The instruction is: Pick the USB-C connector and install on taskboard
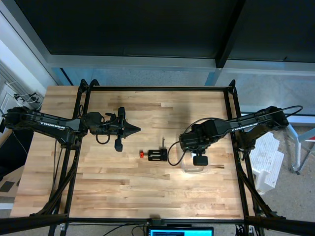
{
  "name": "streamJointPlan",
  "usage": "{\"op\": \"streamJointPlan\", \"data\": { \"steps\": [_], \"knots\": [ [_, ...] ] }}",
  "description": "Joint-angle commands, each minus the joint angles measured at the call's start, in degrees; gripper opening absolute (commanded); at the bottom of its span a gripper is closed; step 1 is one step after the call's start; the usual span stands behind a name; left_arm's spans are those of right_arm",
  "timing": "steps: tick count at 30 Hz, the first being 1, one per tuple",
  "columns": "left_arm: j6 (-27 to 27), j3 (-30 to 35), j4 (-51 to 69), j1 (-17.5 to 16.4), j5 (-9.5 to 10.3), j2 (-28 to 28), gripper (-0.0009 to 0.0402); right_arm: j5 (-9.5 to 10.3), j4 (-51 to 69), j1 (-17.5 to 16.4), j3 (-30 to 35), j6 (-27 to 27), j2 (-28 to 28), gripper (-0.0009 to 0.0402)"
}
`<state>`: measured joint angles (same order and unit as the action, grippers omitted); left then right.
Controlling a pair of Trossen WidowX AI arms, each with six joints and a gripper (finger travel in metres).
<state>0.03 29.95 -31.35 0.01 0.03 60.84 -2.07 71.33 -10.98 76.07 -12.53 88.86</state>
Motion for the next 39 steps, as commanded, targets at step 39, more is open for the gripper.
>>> {"op": "streamJointPlan", "data": {
  "steps": [39],
  "knots": [
    [0.00,0.00,-0.02,-0.02,0.00,0.02,0.0000,-0.94,3.69,2.01,29.22,-1.53,23.58,0.0000]
  ]
}}
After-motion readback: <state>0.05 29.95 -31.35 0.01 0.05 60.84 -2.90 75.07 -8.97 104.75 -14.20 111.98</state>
